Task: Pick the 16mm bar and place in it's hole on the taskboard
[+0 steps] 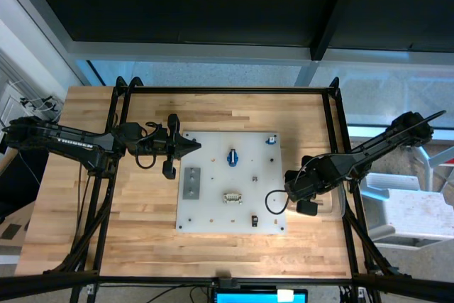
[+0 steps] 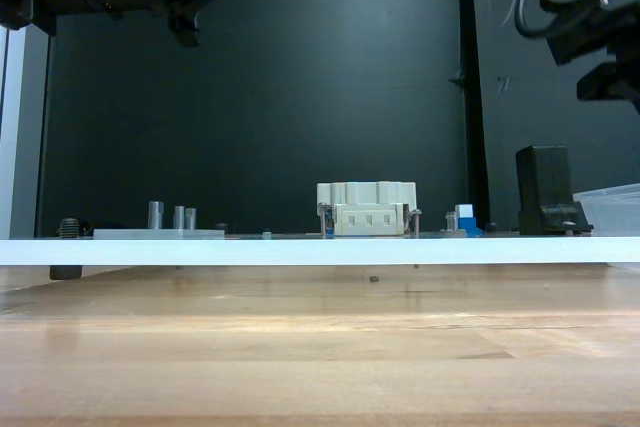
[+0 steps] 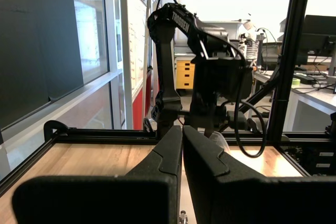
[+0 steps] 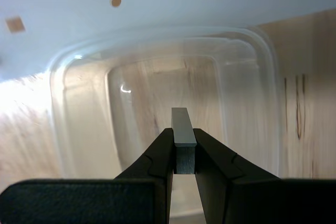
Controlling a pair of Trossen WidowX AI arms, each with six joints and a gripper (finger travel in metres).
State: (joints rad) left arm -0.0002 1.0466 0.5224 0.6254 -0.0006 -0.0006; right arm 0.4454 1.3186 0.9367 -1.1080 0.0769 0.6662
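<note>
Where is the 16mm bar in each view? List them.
High view: not discernible; right gripper over the clear tub, left gripper above the taskboard's left edge.
Low view: not discernible.
Left wrist view: not in it.
Right wrist view: 16mm bar held in the right gripper's fingers.
Shared landmark: the clear tub.

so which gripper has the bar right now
The right gripper: shut on the 16mm bar, above the clear tray beside the board. The left gripper is shut on nothing, over the board's far-left corner.
</note>
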